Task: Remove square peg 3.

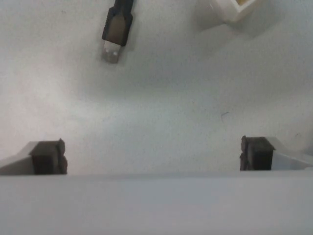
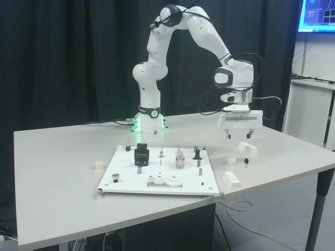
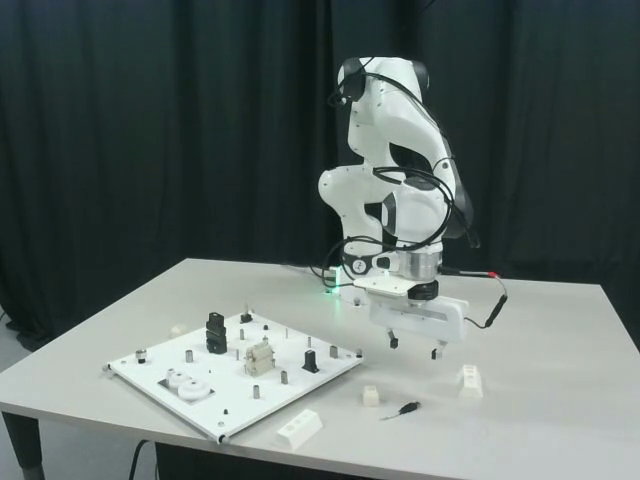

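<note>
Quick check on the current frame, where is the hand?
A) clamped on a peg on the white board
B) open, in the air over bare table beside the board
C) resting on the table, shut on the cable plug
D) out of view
B: the hand hangs open, holding nothing, above the grey table, off to the side of the white board.

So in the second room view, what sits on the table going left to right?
White board with its small parts → long white block at the table's front edge → small white cube → black plug → white block, with the hand hanging open above the table.
</note>
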